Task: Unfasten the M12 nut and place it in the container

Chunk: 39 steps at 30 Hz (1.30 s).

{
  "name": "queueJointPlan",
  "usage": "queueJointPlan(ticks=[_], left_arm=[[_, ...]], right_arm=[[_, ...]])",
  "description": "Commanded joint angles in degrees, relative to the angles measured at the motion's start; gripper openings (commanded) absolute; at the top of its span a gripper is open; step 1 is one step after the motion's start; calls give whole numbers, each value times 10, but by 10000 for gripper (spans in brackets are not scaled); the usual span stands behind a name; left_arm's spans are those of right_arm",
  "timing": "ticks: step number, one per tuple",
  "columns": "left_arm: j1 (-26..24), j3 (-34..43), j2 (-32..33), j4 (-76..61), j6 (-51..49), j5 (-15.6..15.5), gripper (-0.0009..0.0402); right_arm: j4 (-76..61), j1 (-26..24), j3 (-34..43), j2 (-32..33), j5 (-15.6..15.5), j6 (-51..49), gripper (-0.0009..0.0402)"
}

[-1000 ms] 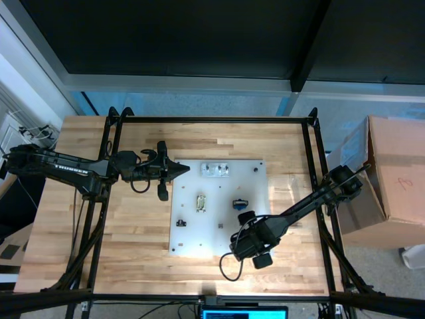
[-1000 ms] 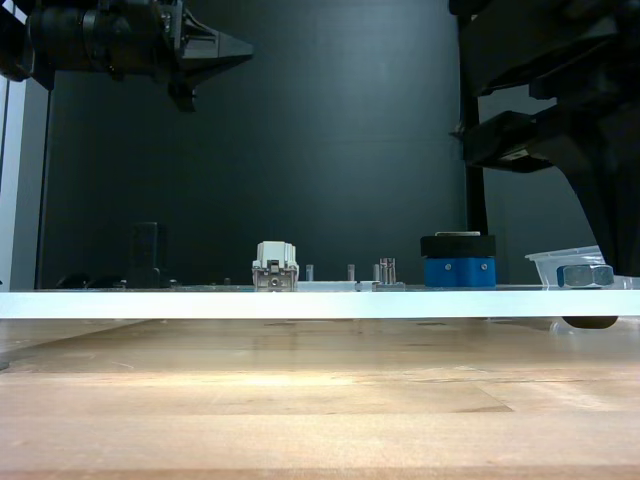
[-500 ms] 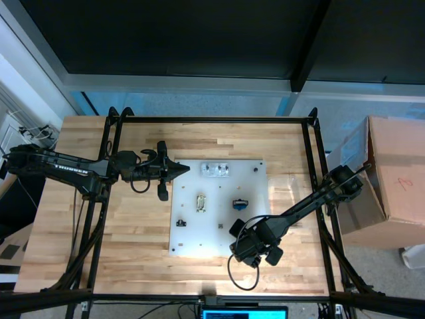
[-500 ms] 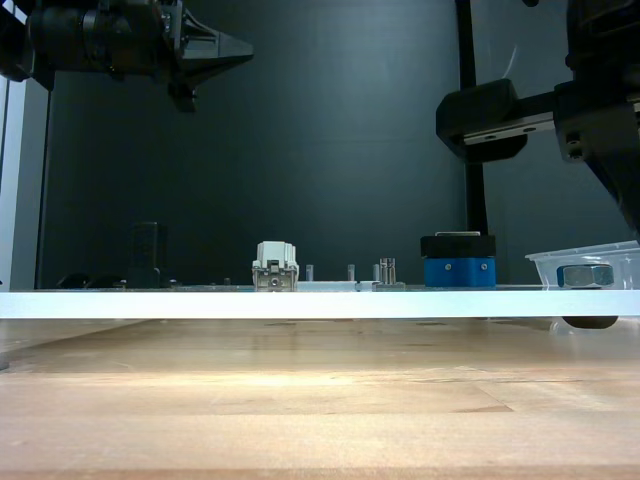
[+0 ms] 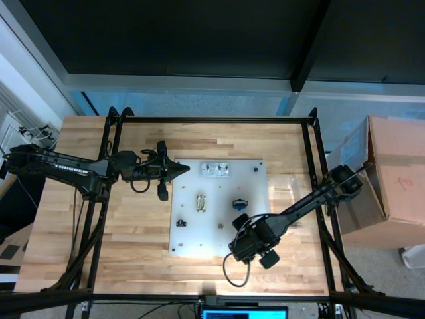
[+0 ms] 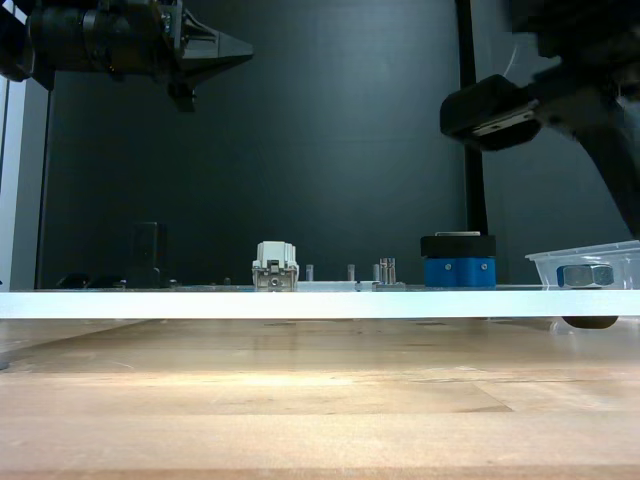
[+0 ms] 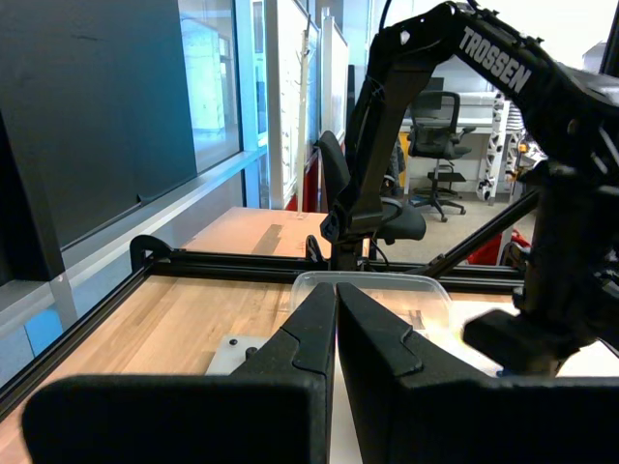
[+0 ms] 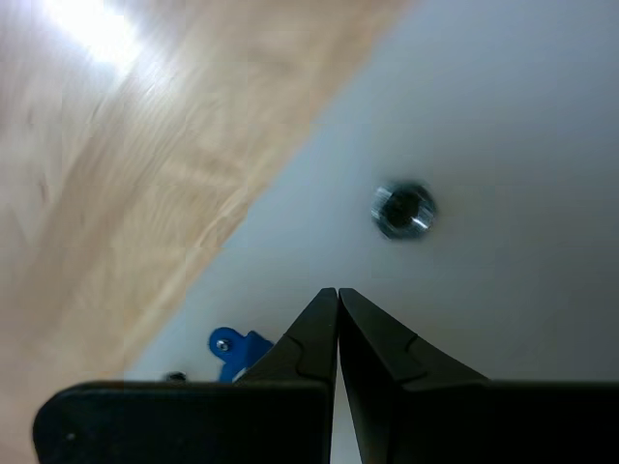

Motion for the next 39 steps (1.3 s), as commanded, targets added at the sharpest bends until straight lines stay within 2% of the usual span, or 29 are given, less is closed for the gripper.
queueJointPlan(ticks=[1, 5, 10, 14, 17, 27, 39], left_arm=[[0, 0, 0, 0, 0, 0, 0], [0, 0, 0, 0, 0, 0, 0], [0, 0, 0, 0, 0, 0, 0], [0, 0, 0, 0, 0, 0, 0], [0, 0, 0, 0, 0, 0, 0], [0, 0, 0, 0, 0, 0, 0], [0, 0, 0, 0, 0, 0, 0]], right_arm=[[-27, -3, 26, 0, 0, 145, 0], [-34, -10, 46, 0, -6, 315, 0], [-38, -11, 62, 2, -4, 480, 4], [-39, -12, 64, 2, 7, 543, 30], [-39, -12, 64, 2, 16, 574, 60], [-35, -15, 65, 22, 15, 624, 151], [3, -16, 60, 59, 19, 633, 212]])
